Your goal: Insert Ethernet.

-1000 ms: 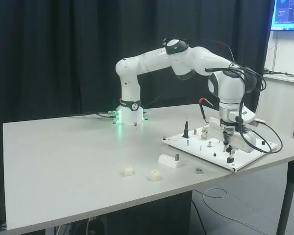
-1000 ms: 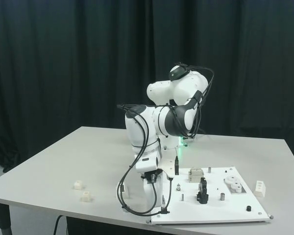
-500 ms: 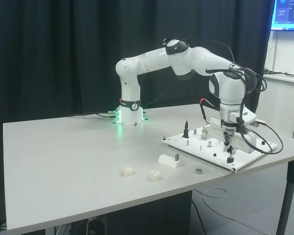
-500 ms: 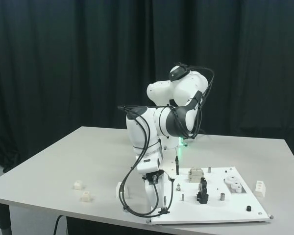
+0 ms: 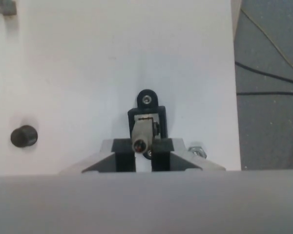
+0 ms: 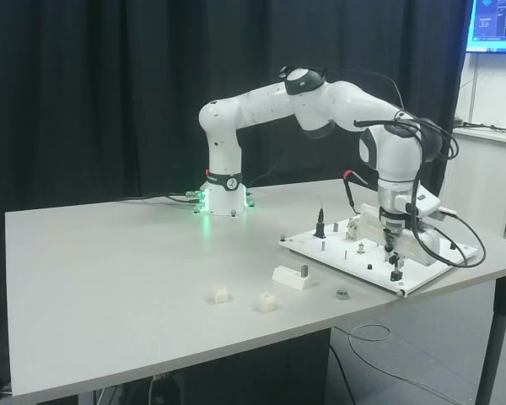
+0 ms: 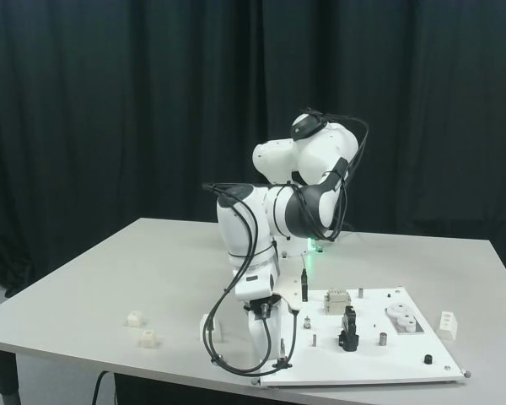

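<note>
In the wrist view my gripper (image 5: 142, 157) is shut on the grey Ethernet plug (image 5: 140, 135), one black finger (image 5: 123, 155) on each side of it. Just beyond the plug, a black socket bracket (image 5: 146, 104) is fixed to the white task board (image 5: 112, 58). From the first room view the gripper (image 6: 393, 256) hangs a little above a black part (image 6: 396, 274) near the board's (image 6: 422, 275) front corner. The second room view has the gripper (image 7: 266, 336) over the board's (image 7: 379, 364) left end, with black cables looping beside it.
The board carries a black knob (image 5: 24, 136), a bolt head (image 5: 196, 152), pegs and a black fixture (image 7: 348, 327). Two small white blocks (image 6: 220, 294) (image 6: 267, 302), a slotted white block (image 6: 290, 277) and a ring (image 6: 343, 294) lie on the grey table. The table edge is close by.
The wrist and gripper have risen slightly above the board, with the plug still held. Nothing else on the table has moved.
</note>
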